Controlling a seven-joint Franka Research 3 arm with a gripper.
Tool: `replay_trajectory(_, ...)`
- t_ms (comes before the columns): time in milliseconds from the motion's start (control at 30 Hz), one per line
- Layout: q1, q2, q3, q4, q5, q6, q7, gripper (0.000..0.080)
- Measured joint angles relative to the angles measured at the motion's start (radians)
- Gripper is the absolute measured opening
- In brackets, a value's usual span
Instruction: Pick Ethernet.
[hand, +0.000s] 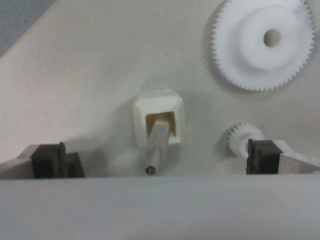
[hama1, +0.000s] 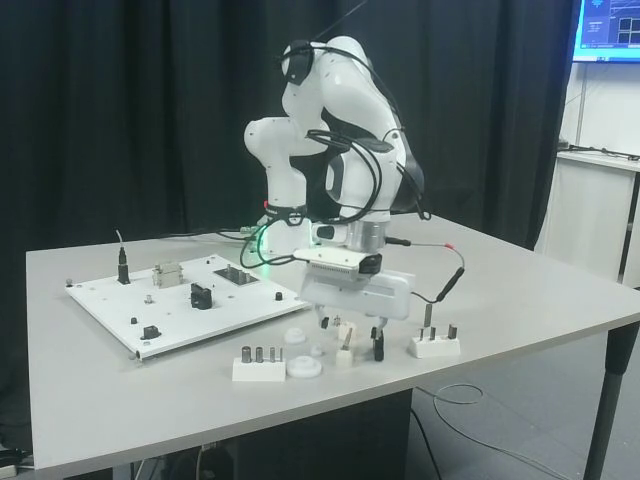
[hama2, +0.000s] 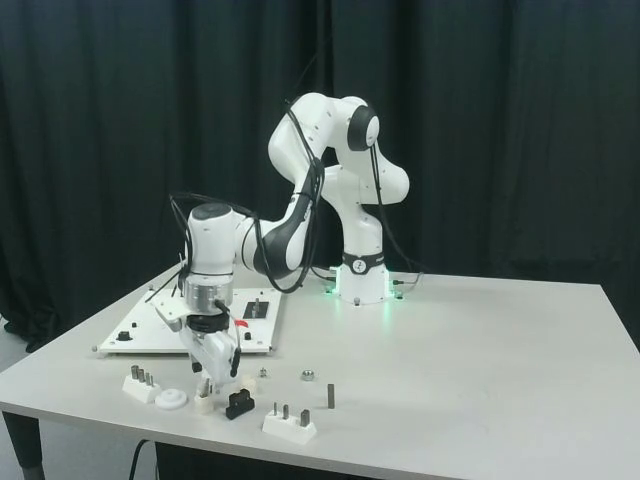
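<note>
We have the gripper (hand: 155, 162) low over the table (hama1: 520, 290), its fingers (hand: 50, 161) spread wide and holding nothing. The Ethernet plug (hand: 159, 131) stands in its small white holder (hand: 141, 116) between the two pads — touched by neither. Beside it lie a large white gear (hand: 262, 42) and a small gear (hand: 242, 137). So the approach looks done; we judge the closing on the plug and the lift out of the holder are left — the pick itself has not begun.

White toothed gear (hand: 263, 42), white holder (hand: 159, 121), seemingly black fingertips (hand: 49, 161).
</note>
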Motion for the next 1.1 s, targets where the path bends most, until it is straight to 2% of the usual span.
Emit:
replay_trajectory(467,0.0,0.024,0.001,0.0,-0.001,0.028,-0.026,0.08)
replay_trajectory(1100,0.0,0.03,0.003,0.001,-0.002,0.03,-0.074,0.08)
